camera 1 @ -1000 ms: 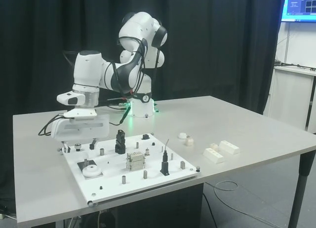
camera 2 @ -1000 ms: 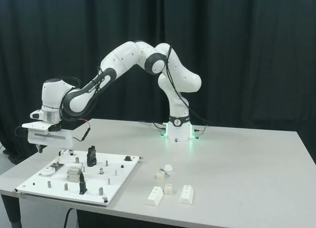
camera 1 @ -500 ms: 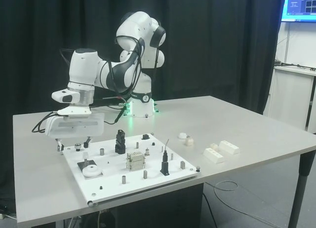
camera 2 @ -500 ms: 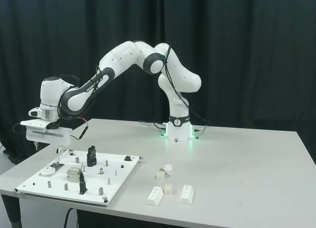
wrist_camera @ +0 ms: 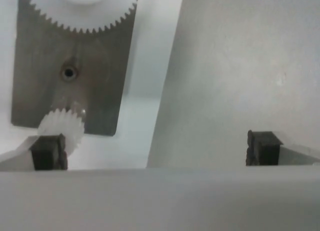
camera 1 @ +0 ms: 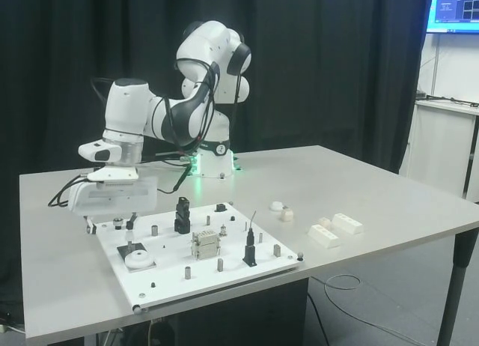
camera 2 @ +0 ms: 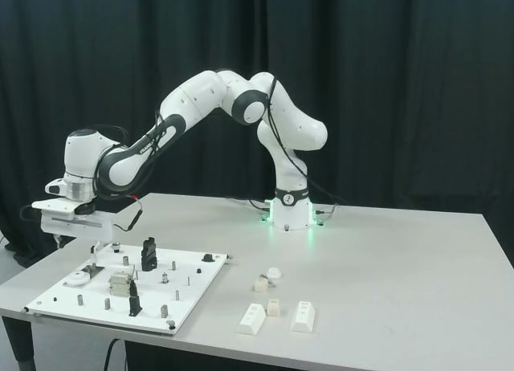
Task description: Insert small gear.
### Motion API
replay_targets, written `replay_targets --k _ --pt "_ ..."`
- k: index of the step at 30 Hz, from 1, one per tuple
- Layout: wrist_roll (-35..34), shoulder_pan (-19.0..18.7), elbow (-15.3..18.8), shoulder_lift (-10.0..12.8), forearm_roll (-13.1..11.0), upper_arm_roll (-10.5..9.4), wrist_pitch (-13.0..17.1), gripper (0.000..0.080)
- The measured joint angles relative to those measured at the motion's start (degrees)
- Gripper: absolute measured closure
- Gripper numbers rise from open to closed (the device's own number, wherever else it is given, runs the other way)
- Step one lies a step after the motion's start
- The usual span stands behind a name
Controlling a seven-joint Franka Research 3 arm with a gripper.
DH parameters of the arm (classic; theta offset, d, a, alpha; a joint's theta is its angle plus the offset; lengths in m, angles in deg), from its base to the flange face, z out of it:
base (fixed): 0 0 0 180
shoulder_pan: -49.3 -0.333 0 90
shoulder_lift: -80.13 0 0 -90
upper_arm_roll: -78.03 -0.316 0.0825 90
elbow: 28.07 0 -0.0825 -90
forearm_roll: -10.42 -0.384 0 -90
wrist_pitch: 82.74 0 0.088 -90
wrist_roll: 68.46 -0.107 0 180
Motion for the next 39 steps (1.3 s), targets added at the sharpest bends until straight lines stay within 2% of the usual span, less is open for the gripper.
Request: replay_targets --k 9,39 --pt "0.0 0.9 -2.0 1.6 -0.1 -0.71 0.0 0.0003" --pt "0.0 2.7 -3.3 3.1 -0.2 -2.37 0.0 0.0003"
